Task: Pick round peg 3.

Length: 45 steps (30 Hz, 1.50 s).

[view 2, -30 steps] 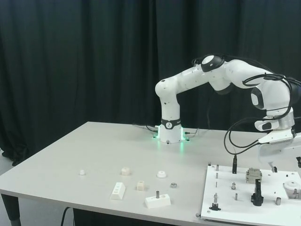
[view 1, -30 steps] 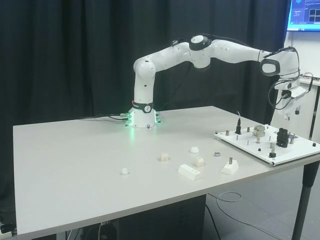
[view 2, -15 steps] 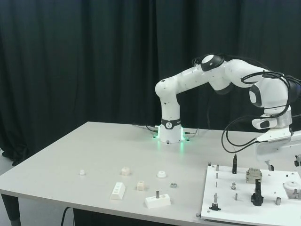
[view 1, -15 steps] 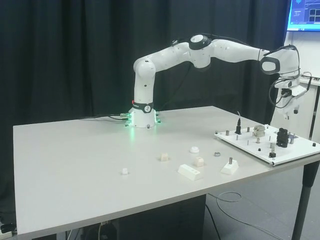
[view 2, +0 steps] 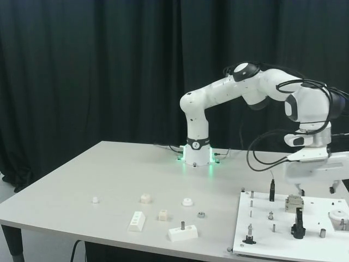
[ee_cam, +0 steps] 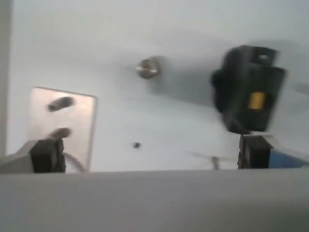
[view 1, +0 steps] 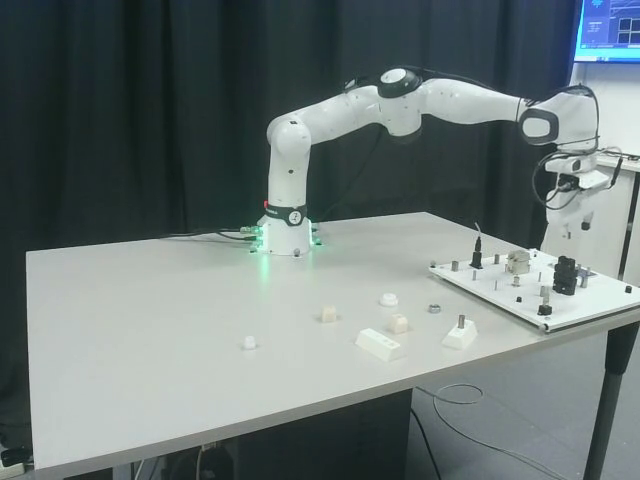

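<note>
My gripper (ee_cam: 149, 153) hangs open above the white board (ee_cam: 159, 116), with nothing between its black fingertips (ee_cam: 47, 154). In the wrist view a round grey peg (ee_cam: 148, 67) stands upright on the board beyond the gap. Beside the peg sits a black block (ee_cam: 248, 94), and a grey metal plate (ee_cam: 63, 121) with two screws lies close to the other finger. From the room cameras the gripper (view 1: 567, 228) (view 2: 316, 191) hovers over the far part of the board (view 1: 590, 308) (view 2: 283, 248), clear of the parts on it.
The board carries several small pegs, a black upright plug (view 2: 271, 192), a grey metal block (view 2: 294, 203) and a black clamp (view 2: 298, 225). Loose white blocks (view 1: 380, 345) (view 1: 459, 333) and small white pieces (view 1: 249, 342) lie on the grey table (view 1: 150, 320). The arm's base (view 1: 285, 230) glows green.
The gripper has travelled sideways over the board toward the arm's base side and risen slightly. Nothing on the board or table has moved.
</note>
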Tool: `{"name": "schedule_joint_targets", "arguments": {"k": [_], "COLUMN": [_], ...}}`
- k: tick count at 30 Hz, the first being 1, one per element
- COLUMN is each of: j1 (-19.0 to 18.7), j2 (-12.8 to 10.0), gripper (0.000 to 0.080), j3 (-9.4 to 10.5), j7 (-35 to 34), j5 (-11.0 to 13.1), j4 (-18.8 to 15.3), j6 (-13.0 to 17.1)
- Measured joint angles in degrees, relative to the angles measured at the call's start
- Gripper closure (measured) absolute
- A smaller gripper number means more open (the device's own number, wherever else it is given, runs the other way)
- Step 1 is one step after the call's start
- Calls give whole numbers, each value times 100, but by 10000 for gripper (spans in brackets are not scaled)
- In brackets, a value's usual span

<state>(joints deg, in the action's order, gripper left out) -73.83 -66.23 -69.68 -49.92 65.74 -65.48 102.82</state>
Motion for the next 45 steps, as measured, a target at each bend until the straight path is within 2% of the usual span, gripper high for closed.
{"name": "schedule_joint_targets", "arguments": {"k": [5,13,19,23,33,41,45], "j1": [10,97,216,332,698,1063,1275], "j2": [-12,-12,-11,-11,-12,-18,-29], "gripper": [3,3,3,3,3,3,3], "j3": [-158,-390,-571,-668,-810,-893,-895], "j7": [95,-150,-125,124,1060,2099,2529], "j5": [-284,-901,-1172,-1354,-1675,-1664,-1551], "j4": [-69,-188,-337,-477,-972,-1327,-1461], "j6": [-287,-705,-988,-1117,-1102,-848,-698]}}
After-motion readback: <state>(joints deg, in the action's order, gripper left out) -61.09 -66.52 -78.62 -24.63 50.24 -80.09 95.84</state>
